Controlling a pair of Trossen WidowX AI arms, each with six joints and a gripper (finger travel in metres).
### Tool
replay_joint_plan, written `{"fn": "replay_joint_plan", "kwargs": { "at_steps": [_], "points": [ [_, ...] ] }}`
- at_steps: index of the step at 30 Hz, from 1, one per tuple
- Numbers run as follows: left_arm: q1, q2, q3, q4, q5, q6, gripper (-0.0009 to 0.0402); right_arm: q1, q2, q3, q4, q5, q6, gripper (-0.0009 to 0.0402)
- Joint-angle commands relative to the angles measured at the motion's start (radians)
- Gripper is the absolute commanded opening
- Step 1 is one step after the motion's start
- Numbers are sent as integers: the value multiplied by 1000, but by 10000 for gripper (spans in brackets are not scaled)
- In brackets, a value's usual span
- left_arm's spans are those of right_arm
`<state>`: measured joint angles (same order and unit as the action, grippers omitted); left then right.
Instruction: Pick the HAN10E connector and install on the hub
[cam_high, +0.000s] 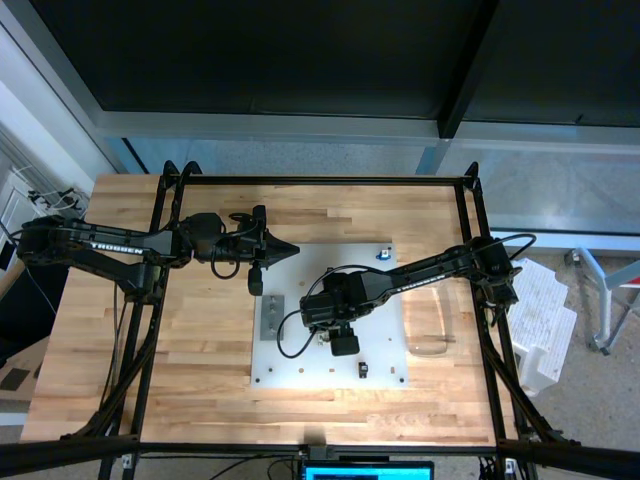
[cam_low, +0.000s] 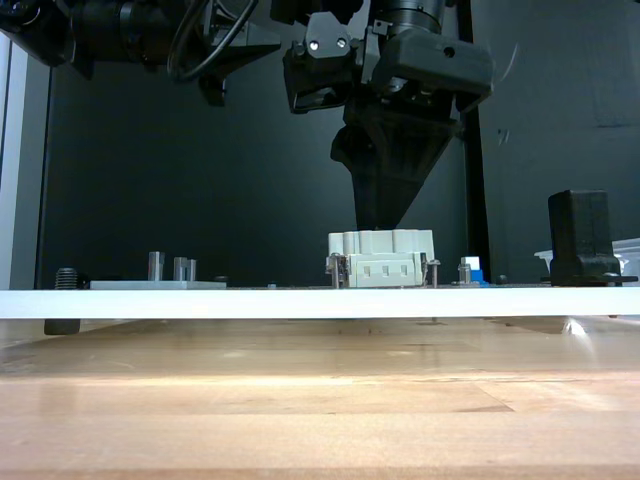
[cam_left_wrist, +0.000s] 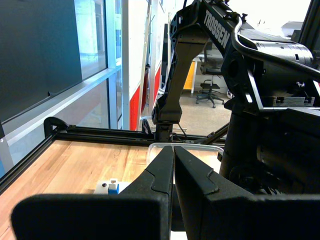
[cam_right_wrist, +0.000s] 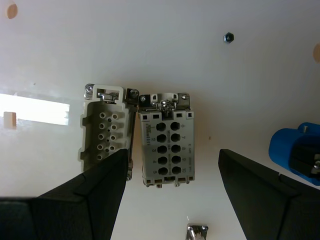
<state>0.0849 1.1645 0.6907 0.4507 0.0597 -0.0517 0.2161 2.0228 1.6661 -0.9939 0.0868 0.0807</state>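
The right gripper (cam_high: 342, 340) hung just below the middle of the high view, over the white plate (cam_high: 290, 365), pointing straight down. Its own camera showed its fingers (cam_right_wrist: 95, 200) spread wide and holding nothing. The connector (cam_right_wrist: 165, 142), a beige block with two rows of round holes and printed numbers, lay face up on the plate under the gap between them. Close along one of its long sides lay the hub (cam_right_wrist: 106, 127), a like-sized beige shell with pins inside, and one finger hid part of the hub's end. A blue piece (cam_right_wrist: 287, 150) sat on the connector's other side, well apart from it.

In the low view the gripper's tip stood right above the beige pieces at the middle of the frame. Whether it touched them could not be told.

The left gripper (cam_high: 285, 248) hovered left of centre in the upper half of the high view, lying level above the table (cam_high: 200, 340) with its tip near the plate's far left corner. Its fingers were pressed together with nothing between them.
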Motion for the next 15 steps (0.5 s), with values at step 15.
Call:
{"fn": "replay_joint_plan", "kwargs": {
  "at_steps": [15],
  "points": [
    [0,0,0,-2,0,0,0,-5,31,-11,18,-9,-12,252]
  ]
}}
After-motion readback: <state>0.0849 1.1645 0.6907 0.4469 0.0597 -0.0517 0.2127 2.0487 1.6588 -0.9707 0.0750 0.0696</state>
